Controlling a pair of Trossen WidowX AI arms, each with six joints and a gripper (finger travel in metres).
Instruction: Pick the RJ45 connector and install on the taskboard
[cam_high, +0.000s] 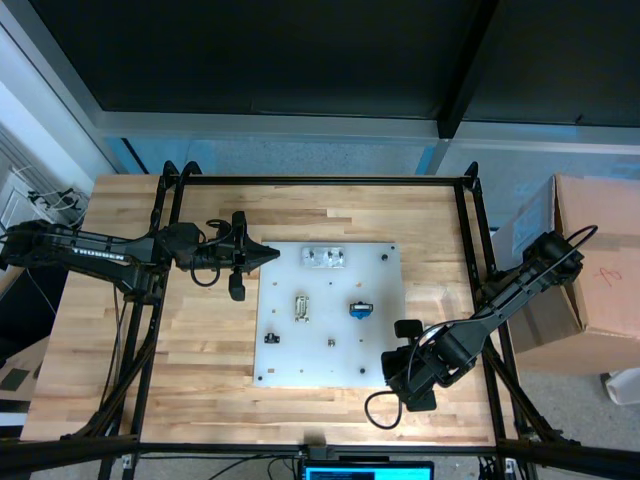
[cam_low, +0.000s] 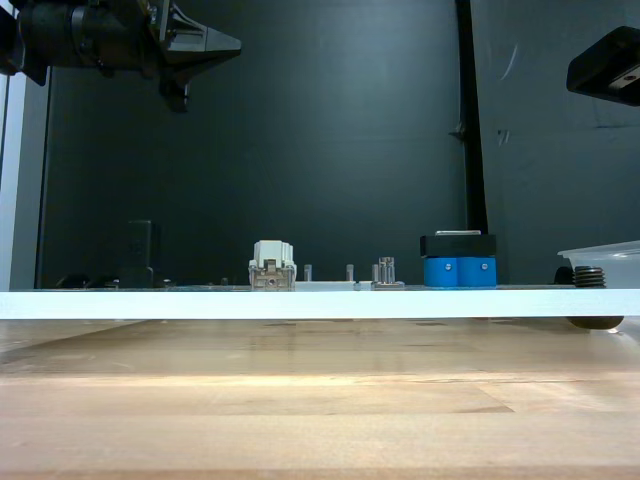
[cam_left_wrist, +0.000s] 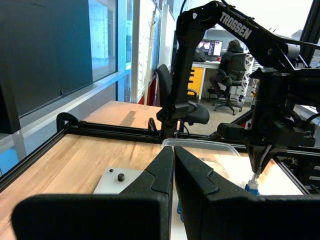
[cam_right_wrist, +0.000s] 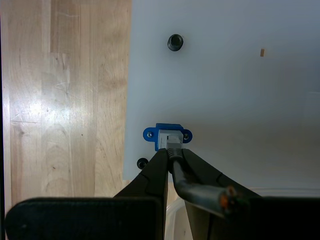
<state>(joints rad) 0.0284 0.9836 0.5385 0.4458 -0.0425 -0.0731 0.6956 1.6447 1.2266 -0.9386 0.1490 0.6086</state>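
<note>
A wooden table (cam_high: 120, 340) inside a black frame fills the high view, and we see a white board (cam_high: 330, 365) lying at its centre. A cardboard box (cam_high: 600, 260) stands off the table at the right edge of that frame. In the low view the backdrop is a dark wall.

The left gripper (cam_high: 268, 257) sits at centre left of the high view, over the board's far left corner, pointing right across the board. In the low view it hangs at the upper left, well above the board. Its own camera shows us the two fingers (cam_left_wrist: 155, 175) pressed together with only a thin line between them and nothing in them.

The right gripper (cam_right_wrist: 170, 159) is at the lower right of the high view, over the board's near right corner, aimed straight down. Its fingers are clamped on the RJ45 connector (cam_right_wrist: 173, 149) where the cable (cam_right_wrist: 195, 195) leaves it, and the cable's cut end shows coloured wires. The connector stands upright with its tip at the mouth of a blue socket (cam_right_wrist: 165, 127), which is fixed to the board just beside the board's edge. We cannot tell how far in it sits. A black screw (cam_right_wrist: 175, 42) shows farther along the same edge, well apart.

On the board we also make out a white plug (cam_low: 272, 268) and a blue block (cam_low: 458, 272). A clear bin (cam_low: 600, 255) shows at the right edge of the low view.
</note>
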